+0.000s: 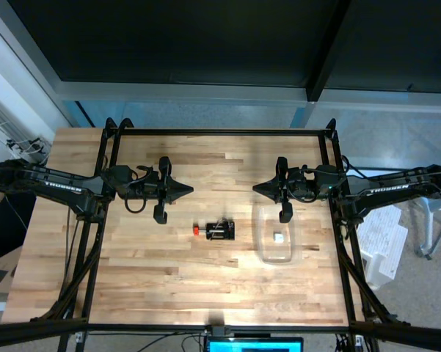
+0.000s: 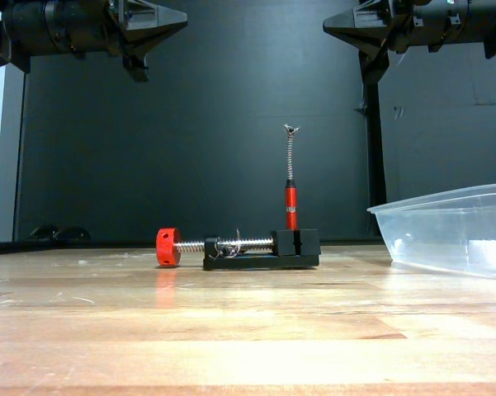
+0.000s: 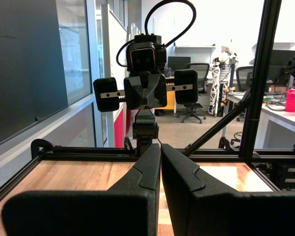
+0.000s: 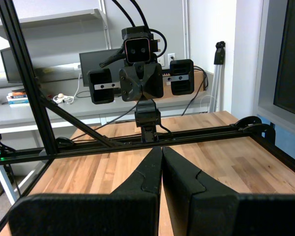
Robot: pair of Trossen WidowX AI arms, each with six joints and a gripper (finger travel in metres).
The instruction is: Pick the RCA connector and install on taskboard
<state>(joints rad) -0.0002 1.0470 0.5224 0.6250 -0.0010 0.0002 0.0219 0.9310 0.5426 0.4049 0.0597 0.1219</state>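
Left gripper (image 1: 186, 191) and right gripper (image 1: 259, 189) hang high over the table (image 1: 169, 282), both closed and empty. I cannot find the plug here. Being so tiny, it may slip from a pinch.

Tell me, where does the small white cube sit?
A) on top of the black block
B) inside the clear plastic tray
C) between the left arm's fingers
B: the white cube lies inside the clear tray, apart from the black block. The left gripper and right gripper hover high above the table, fingers shut on nothing.
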